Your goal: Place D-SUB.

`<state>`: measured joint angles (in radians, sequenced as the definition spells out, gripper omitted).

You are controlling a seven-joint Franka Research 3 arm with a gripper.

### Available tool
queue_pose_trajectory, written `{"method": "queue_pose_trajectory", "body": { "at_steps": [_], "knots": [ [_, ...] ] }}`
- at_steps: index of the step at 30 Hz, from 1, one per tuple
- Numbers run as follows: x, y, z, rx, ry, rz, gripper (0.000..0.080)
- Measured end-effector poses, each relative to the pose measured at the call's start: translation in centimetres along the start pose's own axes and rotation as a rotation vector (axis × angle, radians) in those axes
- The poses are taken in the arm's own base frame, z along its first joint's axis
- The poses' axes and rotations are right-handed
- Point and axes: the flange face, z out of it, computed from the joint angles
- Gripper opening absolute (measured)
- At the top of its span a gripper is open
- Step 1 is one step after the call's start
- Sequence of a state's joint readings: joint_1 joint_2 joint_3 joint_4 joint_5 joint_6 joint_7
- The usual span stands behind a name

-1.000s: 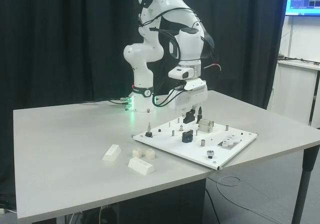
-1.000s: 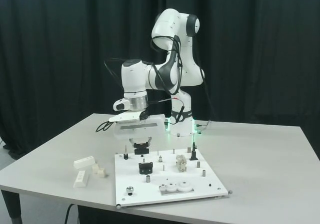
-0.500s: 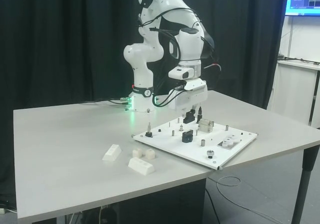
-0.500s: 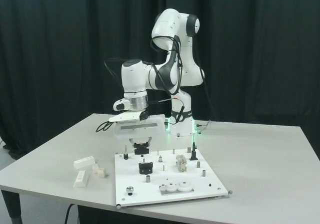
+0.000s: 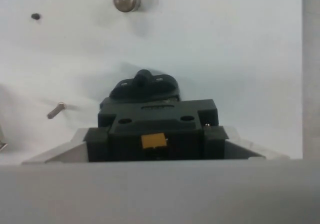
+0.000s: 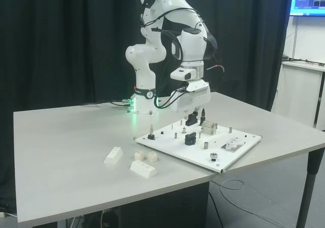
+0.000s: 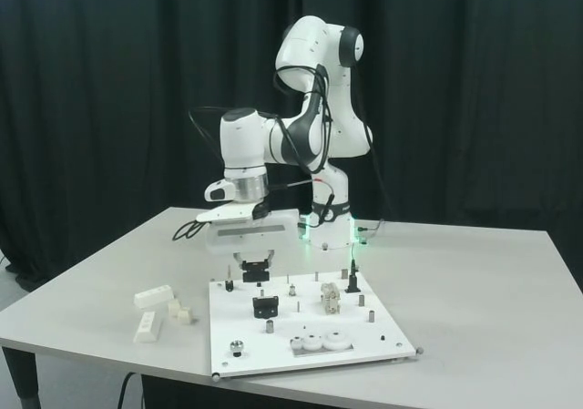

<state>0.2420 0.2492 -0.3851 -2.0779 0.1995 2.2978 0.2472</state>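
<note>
The pincer [image 7: 255, 265] pinches the black plastic D-SUB connector [image 5: 157, 129] just above the white board [image 7: 383, 332]; lowering it squarely comes next.

The board [image 7: 383, 332] lies flat on the tabletop [image 7: 483, 281], near its front edge, in front of the arm's base [image 7: 330, 231]. The hand [image 7: 256, 265] hangs above the board's rear part, with the D-SUB [image 7: 256, 270] between its fingers, just above the board. A mounted block [image 7: 265, 307] sits on the board in front of the hand. In the second room view, three loose blocks [image 7: 157, 311] lie on the tabletop left of the board, apart from it.
</note>
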Motion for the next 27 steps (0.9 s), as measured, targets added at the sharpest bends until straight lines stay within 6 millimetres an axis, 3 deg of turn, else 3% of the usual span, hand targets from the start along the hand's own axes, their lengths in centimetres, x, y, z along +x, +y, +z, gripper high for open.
{"method": "queue_pose_trajectory", "body": {
  "at_steps": [12,27],
  "knots": [
    [2.0,4.0,0.1,-0.046,0.045,0.046,0.0379],
    [5.4,12.5,1.4,-0.107,0.123,0.062,0.0379]
  ]
}}
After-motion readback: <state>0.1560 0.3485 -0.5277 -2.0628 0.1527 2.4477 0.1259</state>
